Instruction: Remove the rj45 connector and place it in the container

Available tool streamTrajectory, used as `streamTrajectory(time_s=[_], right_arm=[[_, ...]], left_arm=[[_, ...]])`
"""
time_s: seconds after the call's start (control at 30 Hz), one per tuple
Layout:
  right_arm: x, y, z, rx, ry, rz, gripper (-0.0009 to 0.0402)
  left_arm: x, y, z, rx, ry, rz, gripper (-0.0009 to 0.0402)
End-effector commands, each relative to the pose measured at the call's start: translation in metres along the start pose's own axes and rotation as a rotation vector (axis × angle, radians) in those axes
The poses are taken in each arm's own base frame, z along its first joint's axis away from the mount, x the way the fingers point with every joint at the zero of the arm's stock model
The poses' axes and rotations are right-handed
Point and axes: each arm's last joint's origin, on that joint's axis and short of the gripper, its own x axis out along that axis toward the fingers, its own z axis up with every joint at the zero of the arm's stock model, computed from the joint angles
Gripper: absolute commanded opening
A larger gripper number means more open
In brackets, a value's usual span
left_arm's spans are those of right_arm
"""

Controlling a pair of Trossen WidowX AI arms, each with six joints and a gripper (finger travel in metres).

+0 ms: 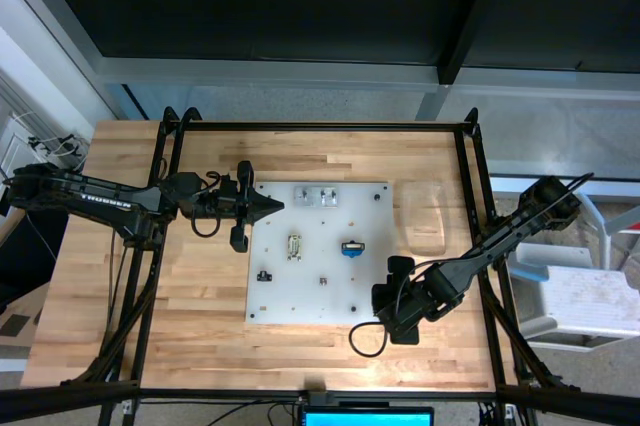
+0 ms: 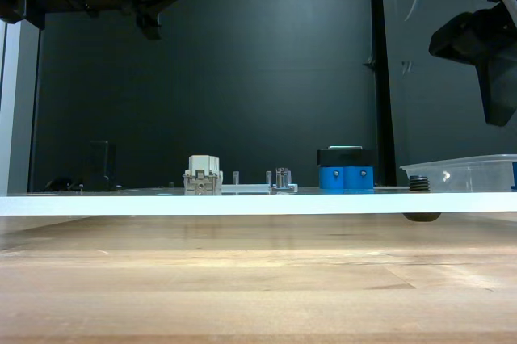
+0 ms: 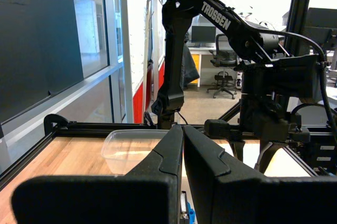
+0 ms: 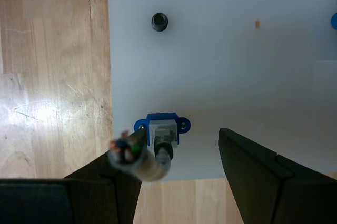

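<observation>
Counting first: two arms, two grippers, one white board (image 1: 318, 291), one container (image 1: 423, 216) and one rj45 connector (image 4: 162, 131).

The rj45 connector is a small clear plug seated in a blue mount (image 4: 181, 125), which has two ears and sits close to one corner of the board, with bare wood of the table (image 1: 150, 296) on two sides of that corner. A short grey cable stub (image 4: 150, 167) leaves the plug and bends over. It ends in a frayed tuft of coloured wires (image 4: 125, 148). One black screw (image 4: 159, 22) stands on the board farther along.

The right gripper (image 4: 181, 137) hangs over that corner, pointing down at the board. Its jaws are spread wide and grasp nothing. The plug lies in line with the gap between them, and the cable stub crosses in front of one finger (image 4: 100, 182).

The container is a clear, rounded-rectangle tray on the wood, just beside the board's right edge toward the far side — well apart from the plug.

The left gripper (image 1: 268, 206) is raised over the board's far left corner and points inward. Its jaws are pressed together with nothing between them.

Elsewhere on the board are one pale connector block (image 1: 294, 246), one metal fixture (image 1: 316, 195) and a second blue-mounted part (image 1: 351, 248).
</observation>
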Motion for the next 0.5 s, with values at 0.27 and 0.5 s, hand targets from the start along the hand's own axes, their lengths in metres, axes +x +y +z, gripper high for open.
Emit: streamTrajectory(time_s=[0.27,0.5], right_arm=[[0.0031,-0.0020,-0.0008,0.004,0.002,0.001,0.0188],[0.0038,-0.0028,-0.0009,0.005,0.000,-0.006,0.0188]], left_arm=[[0.0001,0.0000,0.0001,0.000,0.000,0.000,0.0001],[0.0001,0.0000,0.0001,0.000,0.000,0.000,0.0001]])
